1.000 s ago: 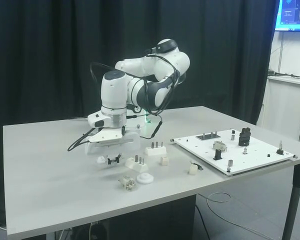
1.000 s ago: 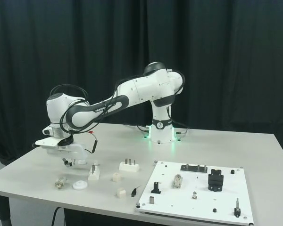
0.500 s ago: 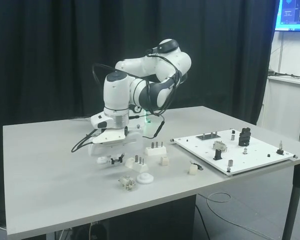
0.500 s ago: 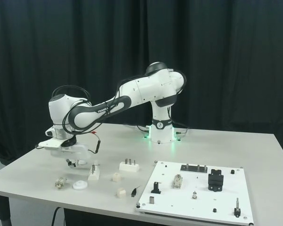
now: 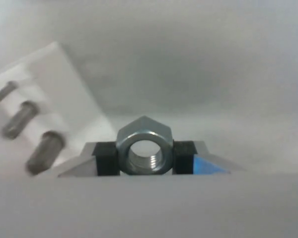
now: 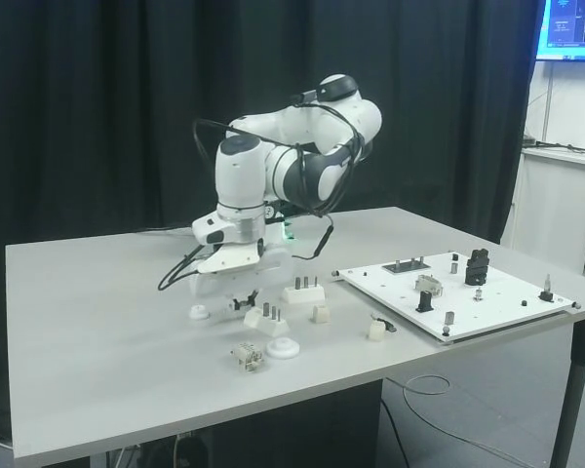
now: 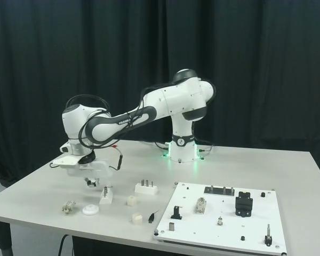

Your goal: Insert bolt 4.

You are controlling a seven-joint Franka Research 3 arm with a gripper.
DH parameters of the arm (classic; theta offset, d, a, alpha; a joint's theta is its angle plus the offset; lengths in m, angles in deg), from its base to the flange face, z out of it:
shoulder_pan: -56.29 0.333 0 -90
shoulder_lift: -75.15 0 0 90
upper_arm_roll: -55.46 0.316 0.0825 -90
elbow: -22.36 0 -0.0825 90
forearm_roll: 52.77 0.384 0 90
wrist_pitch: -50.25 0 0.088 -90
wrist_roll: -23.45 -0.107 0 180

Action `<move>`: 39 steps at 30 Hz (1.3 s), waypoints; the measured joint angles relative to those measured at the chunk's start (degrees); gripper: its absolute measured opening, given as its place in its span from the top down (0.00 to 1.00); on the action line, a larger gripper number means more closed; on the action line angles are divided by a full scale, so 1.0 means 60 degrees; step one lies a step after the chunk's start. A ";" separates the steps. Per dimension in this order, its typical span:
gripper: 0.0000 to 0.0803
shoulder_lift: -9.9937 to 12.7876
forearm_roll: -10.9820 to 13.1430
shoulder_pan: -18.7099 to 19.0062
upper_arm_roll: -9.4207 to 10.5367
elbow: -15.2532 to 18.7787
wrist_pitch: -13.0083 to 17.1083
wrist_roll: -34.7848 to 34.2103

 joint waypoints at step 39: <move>0.72 0.0084 0.1073 0.4998 -0.1325 0.3850 0.0489 0.0087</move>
